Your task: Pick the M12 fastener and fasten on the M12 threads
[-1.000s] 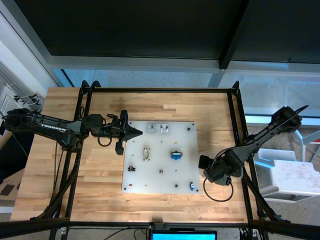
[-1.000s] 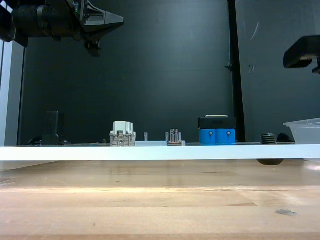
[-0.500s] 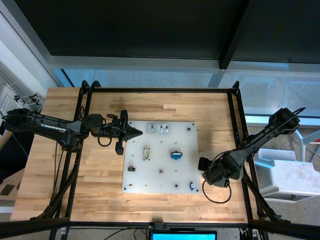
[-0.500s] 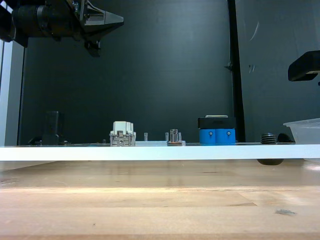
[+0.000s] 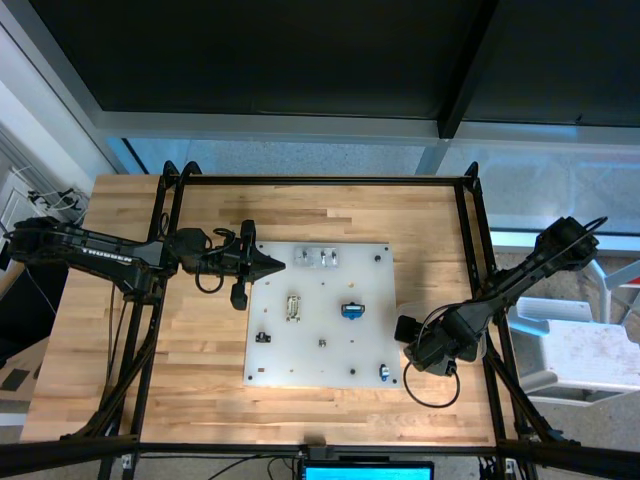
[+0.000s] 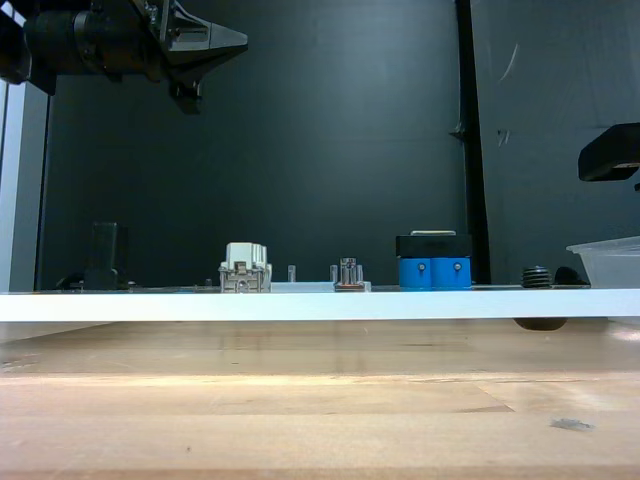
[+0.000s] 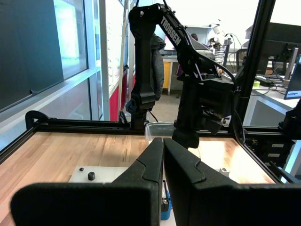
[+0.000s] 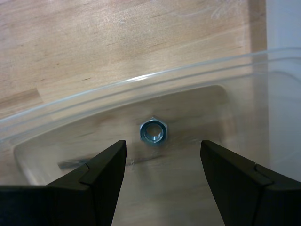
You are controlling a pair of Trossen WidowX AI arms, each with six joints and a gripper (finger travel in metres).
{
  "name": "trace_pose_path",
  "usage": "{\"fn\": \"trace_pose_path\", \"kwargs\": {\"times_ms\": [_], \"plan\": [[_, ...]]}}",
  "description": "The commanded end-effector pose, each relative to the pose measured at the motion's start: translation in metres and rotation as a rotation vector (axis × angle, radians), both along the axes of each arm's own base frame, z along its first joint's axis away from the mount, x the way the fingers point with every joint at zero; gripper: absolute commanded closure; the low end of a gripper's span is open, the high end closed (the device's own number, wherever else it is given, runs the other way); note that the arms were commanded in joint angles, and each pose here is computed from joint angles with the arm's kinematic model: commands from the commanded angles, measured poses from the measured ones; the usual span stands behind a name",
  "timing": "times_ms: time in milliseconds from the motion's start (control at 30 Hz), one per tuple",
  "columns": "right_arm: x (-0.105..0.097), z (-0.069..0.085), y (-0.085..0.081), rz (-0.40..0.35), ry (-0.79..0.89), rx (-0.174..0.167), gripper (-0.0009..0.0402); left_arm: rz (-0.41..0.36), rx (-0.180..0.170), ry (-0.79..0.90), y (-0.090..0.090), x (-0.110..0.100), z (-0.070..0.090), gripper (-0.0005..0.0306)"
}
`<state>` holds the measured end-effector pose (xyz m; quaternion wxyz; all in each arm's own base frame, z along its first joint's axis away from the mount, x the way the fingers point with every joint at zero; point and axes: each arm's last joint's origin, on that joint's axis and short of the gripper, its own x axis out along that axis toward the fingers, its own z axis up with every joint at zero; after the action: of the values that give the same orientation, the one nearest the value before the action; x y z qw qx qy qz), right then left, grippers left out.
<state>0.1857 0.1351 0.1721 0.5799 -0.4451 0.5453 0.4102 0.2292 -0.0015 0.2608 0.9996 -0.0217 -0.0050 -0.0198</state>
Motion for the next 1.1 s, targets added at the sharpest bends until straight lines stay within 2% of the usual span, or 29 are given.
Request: {"fn": "trace_pose_path", "kwargs": {"times_ms": [33,533,600,700,1100], "plan": [[0.001,-0.004,0.001,-0.003,0.010,-0.007,0.0173,0.000,0.000,0.000,0.000,0.000,0.000,0.0300],[0.000,-0.020,0.000,-0.002,0.015,-0.010,0.0173,0.000,0.000,0.000,0.000,0.000,0.000,0.0300],[-0.001,-0.022,0.000,-0.002,0.013,-0.007,0.0173,0.000,0.000,0.000,0.000,0.000,0.000,0.0300],[-0.001,-0.023,0.001,-0.001,0.022,0.017,0.0173,0.000,0.000,0.000,0.000,0.000,0.000,0.0300],[-0.003,-0.026,0.000,0.001,0.018,0.016,0.0174,0.000,0.000,0.000,0.000,0.000,0.000,0.0300]]}}
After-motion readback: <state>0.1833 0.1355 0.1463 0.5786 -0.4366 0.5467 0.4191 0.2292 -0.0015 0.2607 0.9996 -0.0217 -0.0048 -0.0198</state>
